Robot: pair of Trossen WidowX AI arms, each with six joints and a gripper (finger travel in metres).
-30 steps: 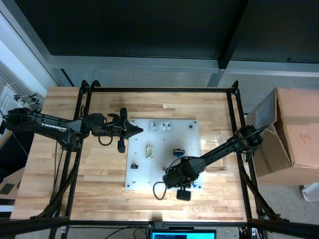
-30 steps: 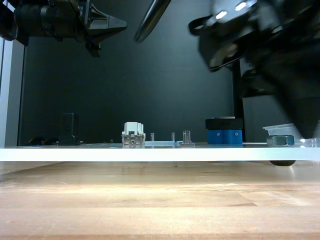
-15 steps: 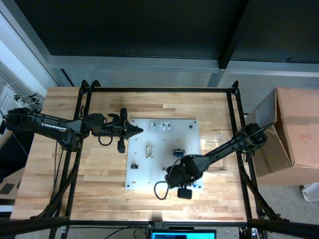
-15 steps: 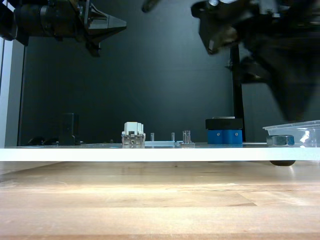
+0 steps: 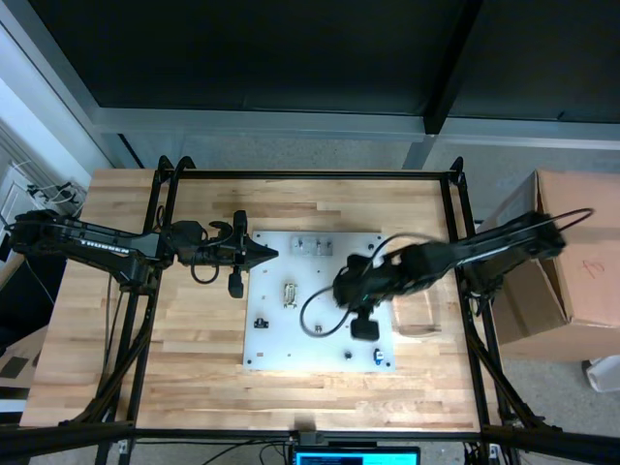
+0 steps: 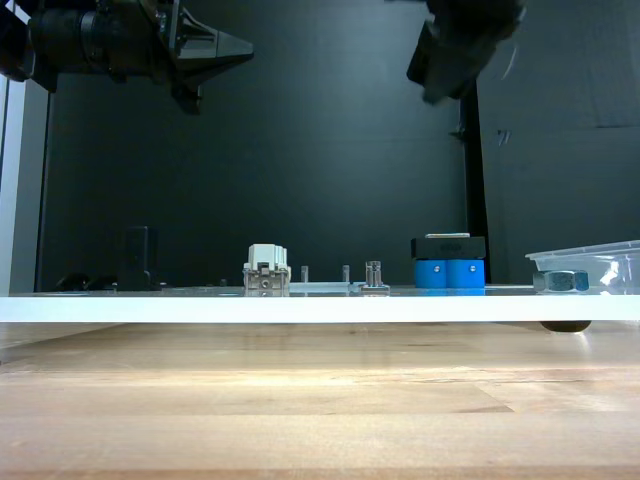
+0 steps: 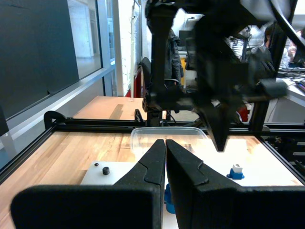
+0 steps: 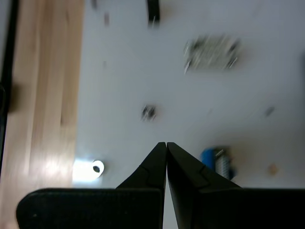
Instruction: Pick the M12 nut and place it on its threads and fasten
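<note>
The nut seems to sit low on its stud, now below and clear of the right gripper, which has risen over the board's middle with fingers pressed together on nothing, suggesting fastening is over, while the left gripper, likewise pressed together, hangs well apart.

**Four cameras, one white board**

The high camera looked down and away from above the table's near edge, taking in the whole white board. The low camera sat at table height, close in, looking level across it. One camera looked along the left gripper from the board's left side, another along the right gripper, down onto the board. All four views shared the board.
</note>
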